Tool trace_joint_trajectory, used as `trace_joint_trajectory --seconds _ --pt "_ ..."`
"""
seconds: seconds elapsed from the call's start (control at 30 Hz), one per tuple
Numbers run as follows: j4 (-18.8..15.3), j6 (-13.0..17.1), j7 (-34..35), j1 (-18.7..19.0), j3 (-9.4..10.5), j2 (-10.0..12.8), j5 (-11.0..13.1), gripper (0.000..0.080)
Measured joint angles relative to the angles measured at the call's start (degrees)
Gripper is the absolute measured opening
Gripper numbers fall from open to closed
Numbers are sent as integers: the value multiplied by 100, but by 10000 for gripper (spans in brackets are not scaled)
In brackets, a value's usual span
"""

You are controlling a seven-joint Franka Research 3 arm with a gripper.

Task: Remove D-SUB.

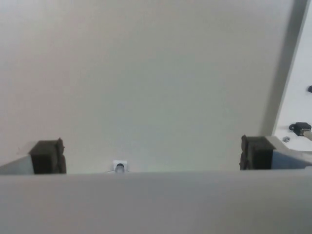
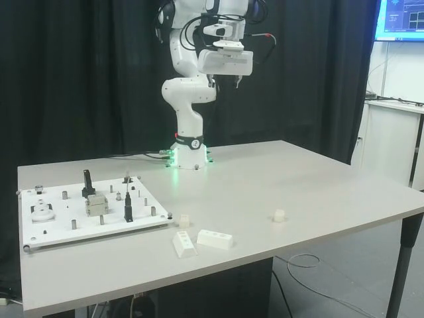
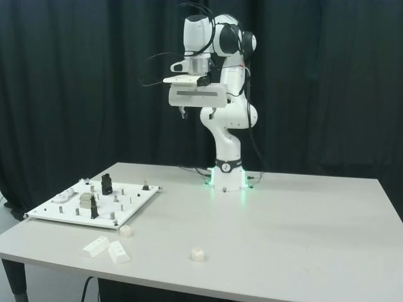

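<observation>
A white task board (image 2: 93, 232) lies on the left part of the grey table (image 2: 298, 179). It carries several small pegs, a grey block (image 2: 96, 205) and two upright black parts (image 2: 87, 183) (image 2: 128, 209). I cannot tell which part is the D-SUB. My gripper (image 2: 225, 81) hangs high above the table, near the arm's base column and far from the board. It is open, its black pads (image 1: 48, 157) wide apart with nothing between them. The wrist view catches the board's edge (image 1: 297, 97) with a black connector (image 1: 300, 128) on it.
Two white blocks (image 2: 184, 243) (image 2: 214, 239) and a small white cube (image 2: 183, 220) lie near the table's front edge, beside the board. Another small cube (image 2: 279, 215) sits further right. The arm's base (image 2: 187, 156) glows green at the table's back. A white side table (image 2: 391, 132) stands at the right.
</observation>
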Motion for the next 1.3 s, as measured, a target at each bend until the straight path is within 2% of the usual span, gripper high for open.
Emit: trace_joint_trajectory --seconds 0.3,0.7,1.0,1.3 --pt "4 51 0 -22 -38 24 -40 800" --pt "12 151 -392 -156 -170 57 -371 800" --pt "12 213 -864 -340 -492 114 -623 800" --pt "12 426 -1333 -523 -945 249 -776 800"
